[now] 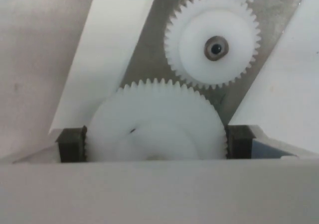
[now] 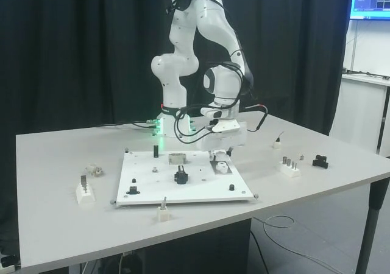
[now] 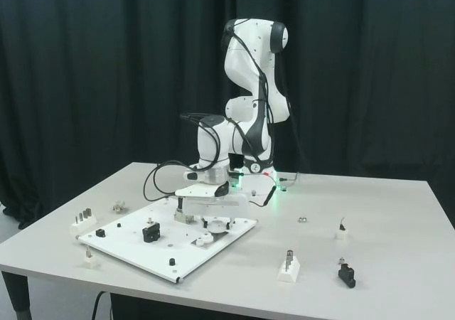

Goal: Insert large gear.

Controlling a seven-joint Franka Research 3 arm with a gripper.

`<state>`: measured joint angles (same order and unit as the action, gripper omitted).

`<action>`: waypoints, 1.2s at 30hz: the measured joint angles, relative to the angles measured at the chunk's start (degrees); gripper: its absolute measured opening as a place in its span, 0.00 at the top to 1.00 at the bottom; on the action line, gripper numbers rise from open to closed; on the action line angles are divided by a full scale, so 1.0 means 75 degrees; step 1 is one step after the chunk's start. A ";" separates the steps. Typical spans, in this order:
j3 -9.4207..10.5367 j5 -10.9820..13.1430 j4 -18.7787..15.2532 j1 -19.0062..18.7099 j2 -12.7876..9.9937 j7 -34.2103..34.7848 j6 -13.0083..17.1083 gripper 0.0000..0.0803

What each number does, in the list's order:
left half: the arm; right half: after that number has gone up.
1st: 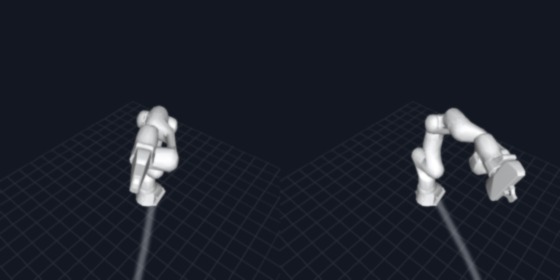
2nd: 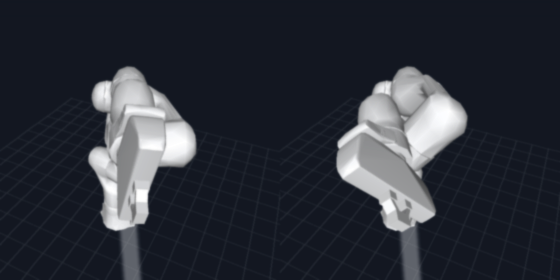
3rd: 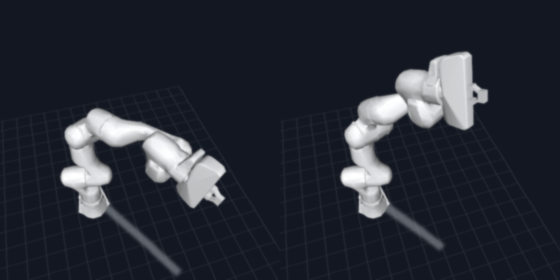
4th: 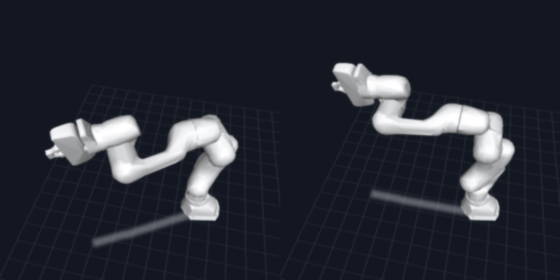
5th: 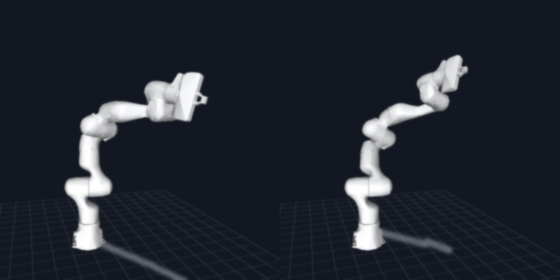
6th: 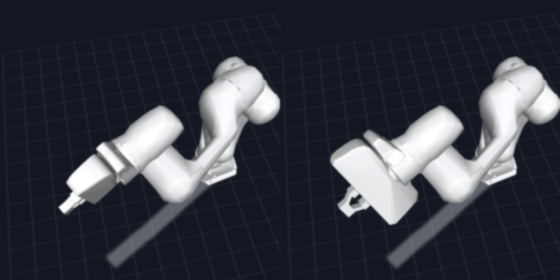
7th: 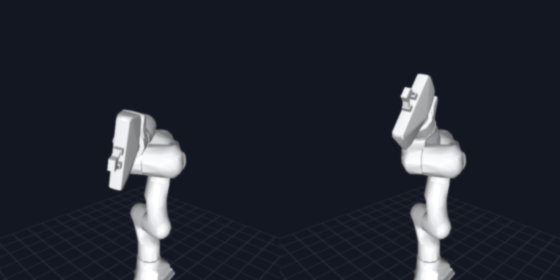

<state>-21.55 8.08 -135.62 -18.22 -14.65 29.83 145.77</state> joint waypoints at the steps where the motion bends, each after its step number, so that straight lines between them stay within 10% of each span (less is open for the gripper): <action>1: 0.0000 0.0028 0.0000 0.0001 0.0000 -0.0019 0.0000 0.26; 36: -0.0024 0.0067 -0.0076 0.0037 0.0083 -0.0270 -0.0152 0.26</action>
<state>-21.73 8.58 -136.19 -17.94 -14.03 27.81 144.63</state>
